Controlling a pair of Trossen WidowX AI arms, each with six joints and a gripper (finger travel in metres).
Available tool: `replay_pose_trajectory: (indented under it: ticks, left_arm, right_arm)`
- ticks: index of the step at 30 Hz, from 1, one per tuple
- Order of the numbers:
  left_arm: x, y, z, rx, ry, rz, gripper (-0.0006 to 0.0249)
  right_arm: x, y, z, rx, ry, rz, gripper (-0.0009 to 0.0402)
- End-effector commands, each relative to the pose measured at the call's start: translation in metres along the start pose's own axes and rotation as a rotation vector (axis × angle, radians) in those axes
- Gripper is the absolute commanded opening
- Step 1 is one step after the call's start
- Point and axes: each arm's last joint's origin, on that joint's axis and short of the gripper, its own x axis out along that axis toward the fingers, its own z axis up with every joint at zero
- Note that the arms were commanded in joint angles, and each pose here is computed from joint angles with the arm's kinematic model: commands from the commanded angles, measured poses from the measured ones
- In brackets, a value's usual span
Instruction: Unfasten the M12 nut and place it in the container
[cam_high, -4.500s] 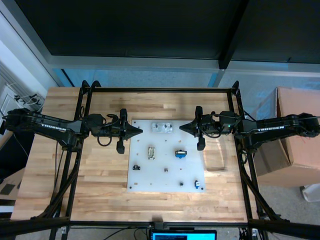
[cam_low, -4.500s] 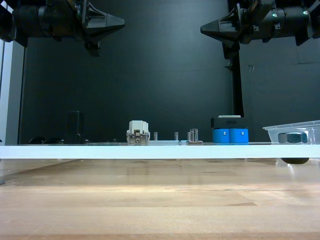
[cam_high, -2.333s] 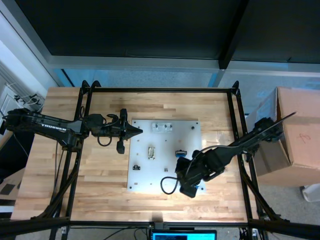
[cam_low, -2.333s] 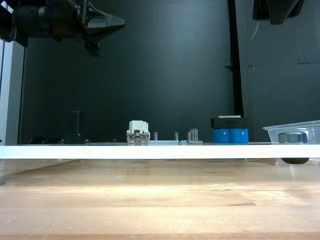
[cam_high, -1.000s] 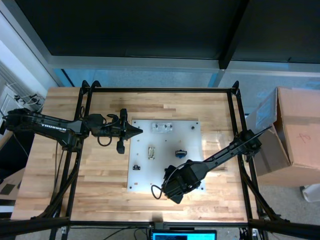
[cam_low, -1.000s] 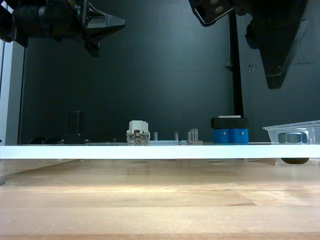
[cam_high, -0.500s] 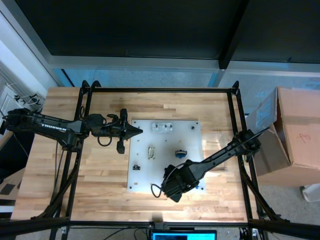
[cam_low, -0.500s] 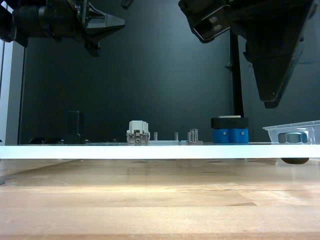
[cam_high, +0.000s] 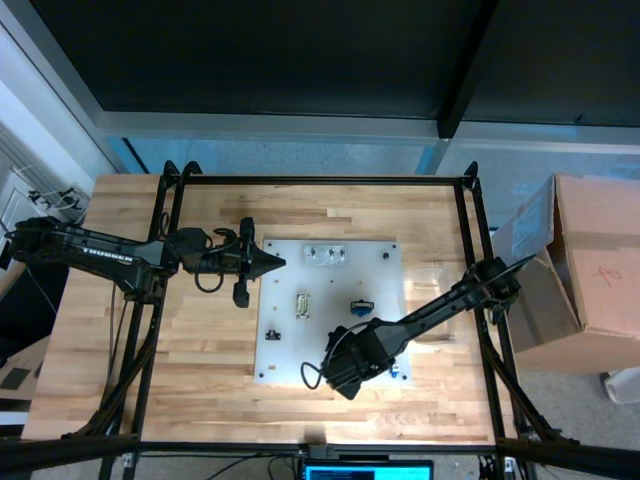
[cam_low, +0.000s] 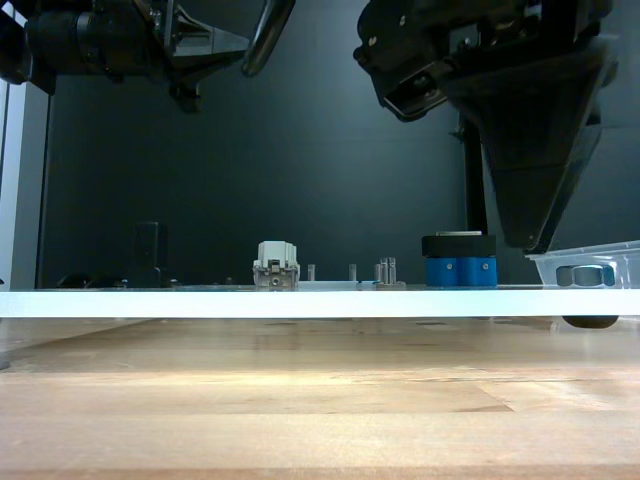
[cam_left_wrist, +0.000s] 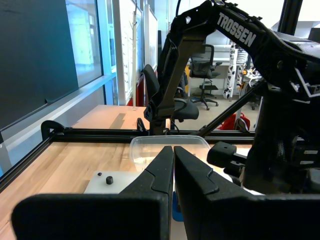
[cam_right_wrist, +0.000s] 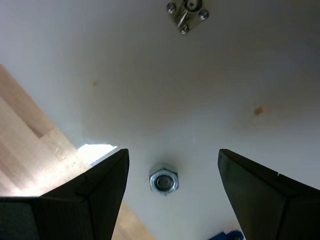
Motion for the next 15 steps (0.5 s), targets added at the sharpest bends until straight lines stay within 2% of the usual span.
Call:
replay_pose_trajectory:
  ticks: [1,4,8,15]
  left_arm:
    - [0.0000,0.0000,0.0000,0.000,0.000,0.000,0.0000]
    - [0.0000,0.0001,0.0000,0.000,0.000,0.000,0.0000]
    - [0.0000,0.0000,0.0000,0.000,0.000,0.000,0.0000]
    - [0.0000,0.0001,0.0000,0.000,0.000,0.000,0.0000]
  right_arm:
    - [0.0032,-0.0004,-0.0007,-0.001,0.012,0.012,0.0249]
    - [0.0072,-0.0005,-0.0021,-0.001,0.029,0.025,0.0249]
    - [0.0108,-0.0022,-0.0034,0.022,0.032,0.015,0.0244]
    - [0.0108,-0.0013,-0.0027,0.025,0.026,0.024,0.0199]
